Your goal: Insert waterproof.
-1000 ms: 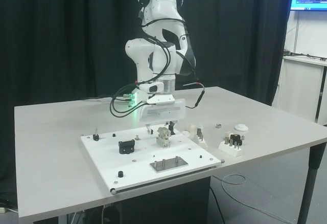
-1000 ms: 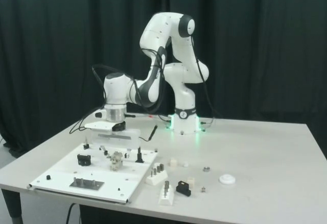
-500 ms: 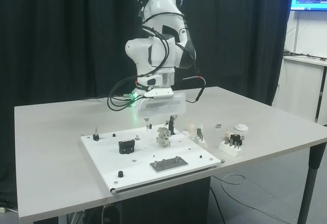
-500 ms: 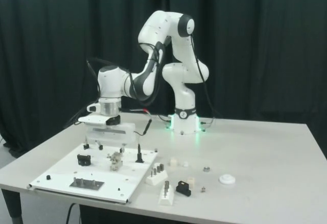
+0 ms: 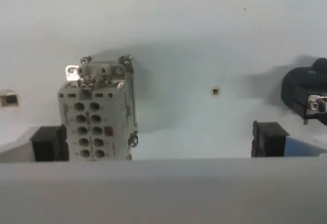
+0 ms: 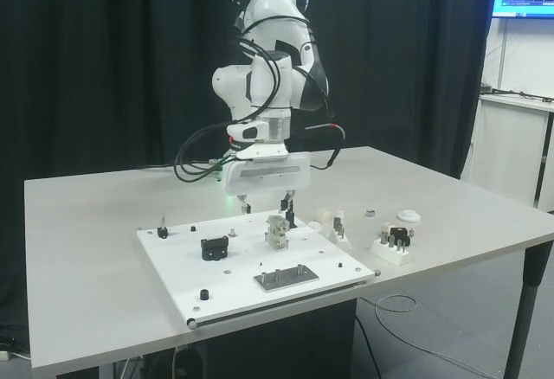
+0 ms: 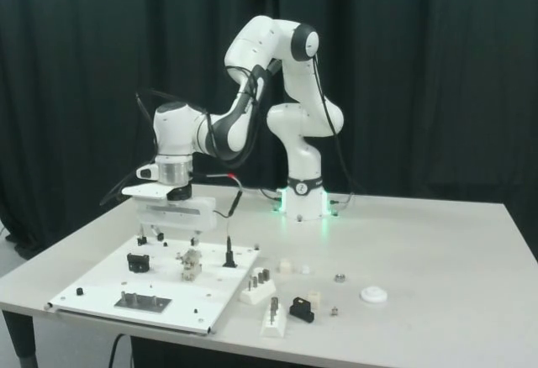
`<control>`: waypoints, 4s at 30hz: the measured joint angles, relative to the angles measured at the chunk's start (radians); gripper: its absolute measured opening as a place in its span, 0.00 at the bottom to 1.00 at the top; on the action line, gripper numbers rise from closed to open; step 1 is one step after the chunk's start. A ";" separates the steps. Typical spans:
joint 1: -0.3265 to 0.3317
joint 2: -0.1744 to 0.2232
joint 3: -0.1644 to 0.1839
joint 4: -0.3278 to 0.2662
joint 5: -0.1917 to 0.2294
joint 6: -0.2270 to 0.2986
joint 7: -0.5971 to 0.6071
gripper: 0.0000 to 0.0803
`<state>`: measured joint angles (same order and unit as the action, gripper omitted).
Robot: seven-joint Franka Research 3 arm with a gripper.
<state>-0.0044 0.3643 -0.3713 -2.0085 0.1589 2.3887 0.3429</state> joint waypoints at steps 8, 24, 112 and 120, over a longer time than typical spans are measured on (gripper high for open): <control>0.000 0.009 -0.005 0.005 0.000 0.000 0.000 1.00; -0.001 0.037 -0.011 0.024 0.000 0.000 -0.002 1.00; -0.009 0.073 -0.015 0.030 0.007 0.041 -0.116 1.00; -0.009 0.075 -0.015 0.030 0.023 0.053 -0.130 1.00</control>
<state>-0.0131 0.4391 -0.3860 -1.9782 0.1820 2.4415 0.2129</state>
